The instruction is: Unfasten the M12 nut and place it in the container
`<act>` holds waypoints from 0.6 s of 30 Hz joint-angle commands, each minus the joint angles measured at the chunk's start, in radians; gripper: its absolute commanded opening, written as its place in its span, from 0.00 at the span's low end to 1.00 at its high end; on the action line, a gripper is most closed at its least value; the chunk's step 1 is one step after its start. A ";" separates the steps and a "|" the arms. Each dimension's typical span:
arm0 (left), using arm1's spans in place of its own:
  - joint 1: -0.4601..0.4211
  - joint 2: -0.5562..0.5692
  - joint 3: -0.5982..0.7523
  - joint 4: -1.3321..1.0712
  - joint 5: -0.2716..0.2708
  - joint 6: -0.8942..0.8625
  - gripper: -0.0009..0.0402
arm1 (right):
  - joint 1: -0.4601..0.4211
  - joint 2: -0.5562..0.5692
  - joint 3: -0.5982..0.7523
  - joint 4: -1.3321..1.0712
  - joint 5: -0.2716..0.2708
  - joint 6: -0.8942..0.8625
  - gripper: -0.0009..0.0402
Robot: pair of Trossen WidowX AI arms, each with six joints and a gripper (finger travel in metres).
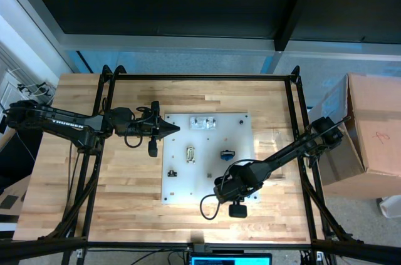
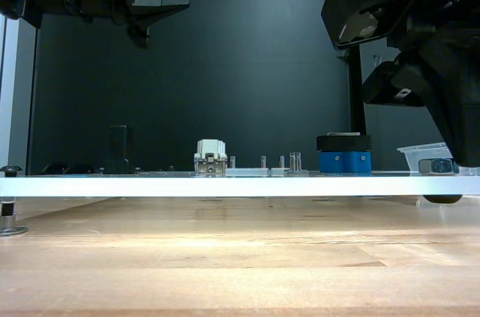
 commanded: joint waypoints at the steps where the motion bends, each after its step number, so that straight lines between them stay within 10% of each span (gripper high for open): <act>1: 0.000 0.000 0.000 0.000 0.000 0.000 0.02 | 0.000 -0.001 0.024 -0.094 0.159 0.008 0.02; 8: 0.000 0.000 0.000 0.000 0.000 0.000 0.02 | -0.001 -0.016 0.061 -0.141 0.188 0.005 0.02; 15: 0.000 0.000 0.000 0.000 0.000 0.000 0.02 | -0.001 -0.020 0.067 -0.122 -0.080 0.000 0.02; 18: 0.000 0.000 0.000 0.004 0.000 0.000 0.02 | -0.001 -0.013 0.065 -0.074 -0.093 0.005 0.02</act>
